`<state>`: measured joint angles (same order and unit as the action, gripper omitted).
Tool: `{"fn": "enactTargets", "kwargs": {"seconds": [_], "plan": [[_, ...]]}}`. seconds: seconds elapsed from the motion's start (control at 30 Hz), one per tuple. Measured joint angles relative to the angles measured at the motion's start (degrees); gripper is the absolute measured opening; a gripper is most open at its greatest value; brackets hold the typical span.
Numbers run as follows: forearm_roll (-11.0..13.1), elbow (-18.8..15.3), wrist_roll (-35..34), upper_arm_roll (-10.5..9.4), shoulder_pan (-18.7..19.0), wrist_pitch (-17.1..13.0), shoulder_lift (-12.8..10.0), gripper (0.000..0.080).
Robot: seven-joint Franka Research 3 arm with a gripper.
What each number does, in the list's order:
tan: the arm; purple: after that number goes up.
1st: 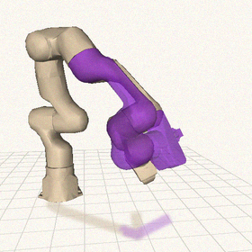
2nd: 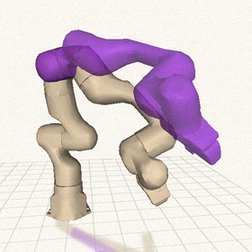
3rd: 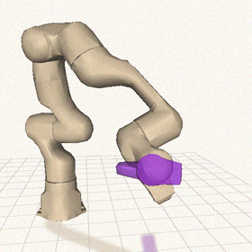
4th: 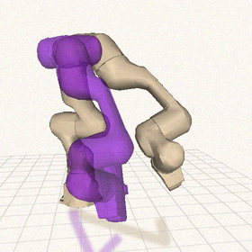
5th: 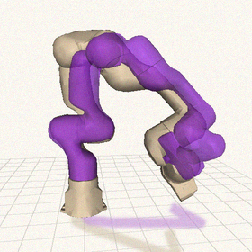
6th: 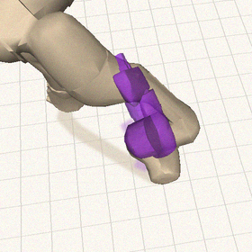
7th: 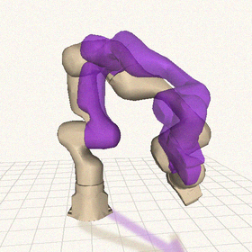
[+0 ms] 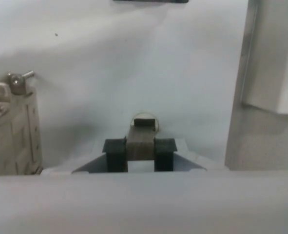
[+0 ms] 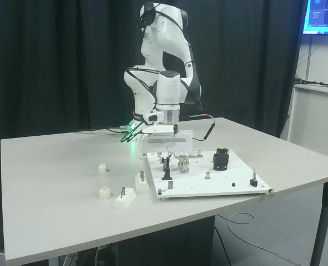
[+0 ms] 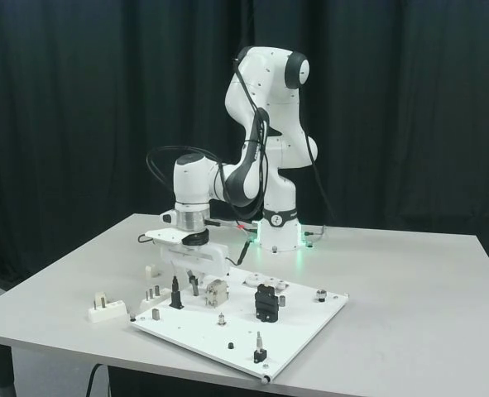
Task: Insert square peg 3.
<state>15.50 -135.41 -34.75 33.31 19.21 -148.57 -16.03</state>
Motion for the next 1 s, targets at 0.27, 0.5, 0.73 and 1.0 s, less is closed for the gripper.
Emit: {"fn": "enactTargets", "kwargs": {"seconds": [0.27,0.5,0.73,1.0], "plan": [[0.00,0.06,0.00,0.04,0.00,0.20,0.00,0.0114],[0.00,0.07,0.03,-0.02,0.00,-0.79,-0.17,0.0114],[0.00,0.03,0.05,-0.17,0.04,-2.27,-0.55,0.0114],[0.00,-0.04,0.05,-0.26,0.04,-2.83,-0.65,0.0114]]}}
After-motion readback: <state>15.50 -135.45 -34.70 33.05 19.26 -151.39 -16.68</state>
